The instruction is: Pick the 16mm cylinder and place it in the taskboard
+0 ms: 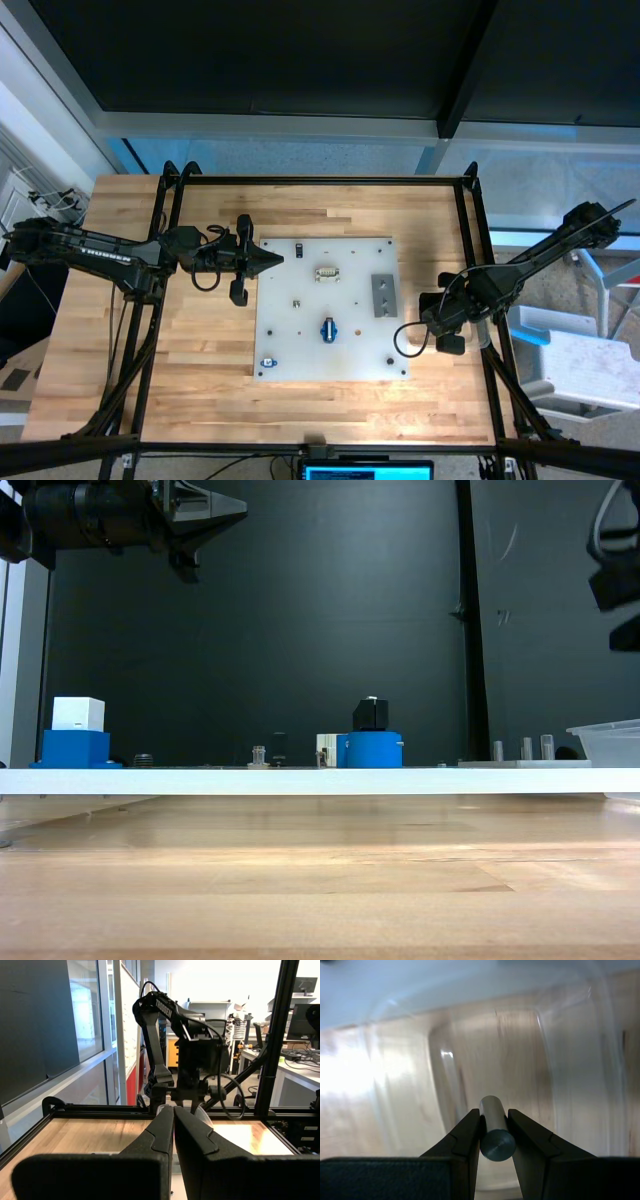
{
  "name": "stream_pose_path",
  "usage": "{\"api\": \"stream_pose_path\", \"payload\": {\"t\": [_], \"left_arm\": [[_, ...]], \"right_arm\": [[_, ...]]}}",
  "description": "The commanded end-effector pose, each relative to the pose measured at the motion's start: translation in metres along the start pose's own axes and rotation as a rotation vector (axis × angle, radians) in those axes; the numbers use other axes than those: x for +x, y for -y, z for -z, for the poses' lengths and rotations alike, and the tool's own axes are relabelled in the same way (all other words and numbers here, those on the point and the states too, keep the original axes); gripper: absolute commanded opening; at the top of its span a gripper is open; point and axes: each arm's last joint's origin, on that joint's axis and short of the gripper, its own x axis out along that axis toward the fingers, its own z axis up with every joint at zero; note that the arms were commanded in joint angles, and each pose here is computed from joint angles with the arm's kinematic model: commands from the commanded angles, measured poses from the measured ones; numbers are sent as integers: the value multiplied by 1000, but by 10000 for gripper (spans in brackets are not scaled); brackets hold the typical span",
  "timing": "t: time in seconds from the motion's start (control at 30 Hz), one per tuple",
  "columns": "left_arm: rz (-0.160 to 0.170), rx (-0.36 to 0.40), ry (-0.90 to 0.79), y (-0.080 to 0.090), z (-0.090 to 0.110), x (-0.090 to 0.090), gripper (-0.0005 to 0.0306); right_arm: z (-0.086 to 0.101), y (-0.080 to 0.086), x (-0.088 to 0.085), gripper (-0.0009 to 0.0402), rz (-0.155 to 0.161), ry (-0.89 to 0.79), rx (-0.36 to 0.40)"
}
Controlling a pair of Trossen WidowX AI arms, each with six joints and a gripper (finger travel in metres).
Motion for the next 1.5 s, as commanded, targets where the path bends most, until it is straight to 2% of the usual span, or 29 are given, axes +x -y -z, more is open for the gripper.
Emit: {"api": "stream_pose_path", "payload": {"t": [0.03,0.27,0.9,1.2,1.5], "left_arm": [[0,0,0,0,0,0,0],[0,0,0,0,0,0,0],[0,0,0,0,0,0,0],[0,0,0,0,0,0,0],[0,0,0,0,0,0,0]], "right_arm": [[-5,-3,-11,16,-9,14,2],[-17,-9,-23,16,-4,9,0],[-32,-17,-23,16,8,-2,-9],[-37,-15,-23,16,0,16,-9],[-57,-18,-21,16,15,8,-71]]}}
